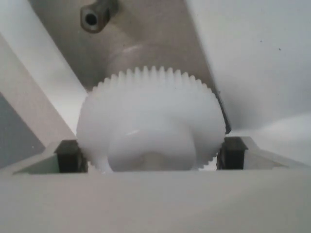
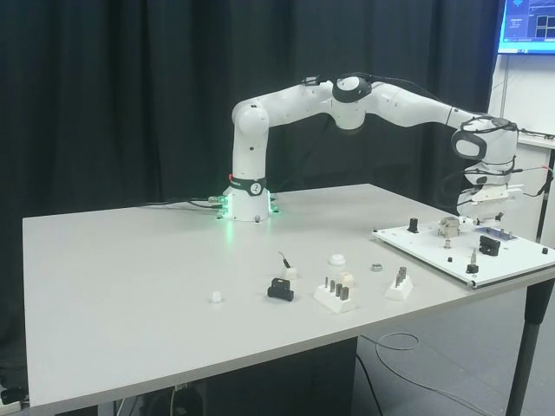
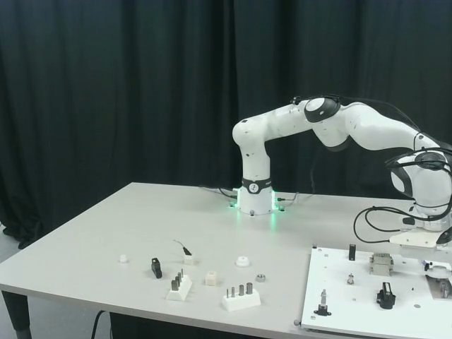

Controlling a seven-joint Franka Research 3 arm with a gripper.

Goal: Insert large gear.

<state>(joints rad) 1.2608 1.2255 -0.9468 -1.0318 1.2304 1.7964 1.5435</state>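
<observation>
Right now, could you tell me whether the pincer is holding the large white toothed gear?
Yes, the large white toothed gear sits clamped between the pincer's two black fingertips.

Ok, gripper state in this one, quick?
Gripper: closed on the large white gear, one black finger pad on each side of it.

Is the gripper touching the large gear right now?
Touching. In the wrist view, both black fingertip pads press against opposite sides of the white large gear.
</observation>
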